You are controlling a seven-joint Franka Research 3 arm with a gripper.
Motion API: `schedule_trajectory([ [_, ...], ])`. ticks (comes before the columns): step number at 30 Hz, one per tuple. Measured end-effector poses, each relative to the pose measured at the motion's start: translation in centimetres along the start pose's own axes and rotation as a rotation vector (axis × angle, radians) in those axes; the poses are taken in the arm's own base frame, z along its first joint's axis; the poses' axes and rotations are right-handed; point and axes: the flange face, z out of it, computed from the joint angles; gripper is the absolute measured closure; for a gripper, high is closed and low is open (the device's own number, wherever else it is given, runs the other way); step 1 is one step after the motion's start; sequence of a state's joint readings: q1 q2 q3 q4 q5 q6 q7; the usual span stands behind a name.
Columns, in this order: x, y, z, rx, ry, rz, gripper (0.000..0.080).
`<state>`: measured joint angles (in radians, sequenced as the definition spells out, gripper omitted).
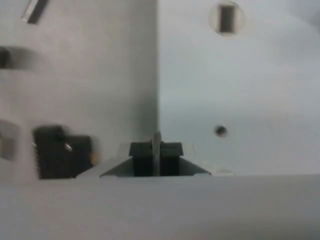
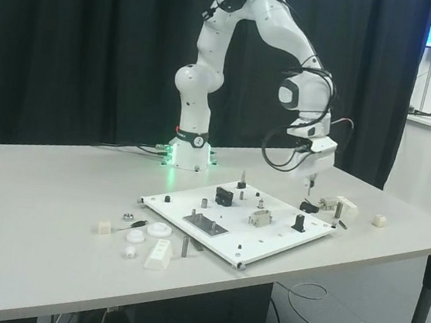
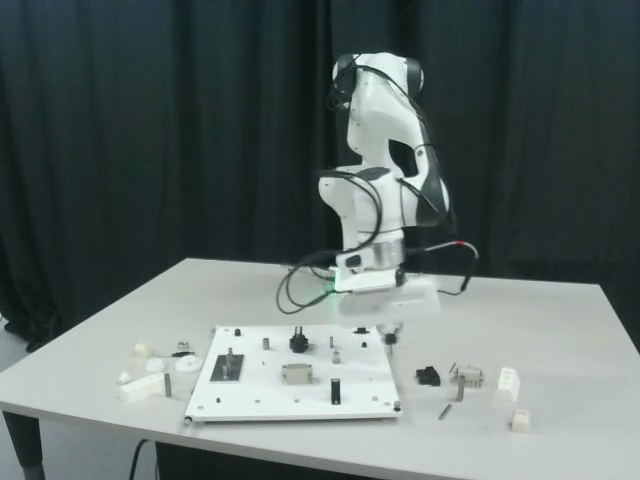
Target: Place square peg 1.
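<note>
My gripper [image 2: 307, 180] hangs above the right end of the white board [image 2: 195, 206], at its far corner. It is shut on a thin grey square peg [image 1: 157, 149] that stands upright between the two black fingers [image 1: 142, 156]. The peg [image 3: 389, 342] points down, its tip a little above the board [image 3: 262, 392]. In the wrist view the board's edge runs straight below the peg. A dark rectangular slot [image 1: 226, 17] and a small round hole [image 1: 220, 131] lie in the board's white face [image 1: 240, 85].
A black part [image 1: 60, 152] lies on the grey table just off the board's edge [image 3: 428, 376]. Small white and grey pieces [image 2: 340, 206] sit beyond the board's right end. More loose white parts [image 2: 148, 236] lie at the left end. Several fixtures [image 2: 223, 196] stand on the board.
</note>
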<state>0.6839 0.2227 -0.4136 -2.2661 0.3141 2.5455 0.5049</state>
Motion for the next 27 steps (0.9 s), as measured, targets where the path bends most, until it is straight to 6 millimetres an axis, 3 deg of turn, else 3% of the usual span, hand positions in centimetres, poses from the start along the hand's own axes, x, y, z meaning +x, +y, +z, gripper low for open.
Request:
schedule_trajectory([
  [12,-0.7,-3.6,3.0,-0.037,0.018,-0.013,0.0776],
  [27,-1.3,-5.9,5.7,-0.074,-0.004,-0.005,0.0776],
])
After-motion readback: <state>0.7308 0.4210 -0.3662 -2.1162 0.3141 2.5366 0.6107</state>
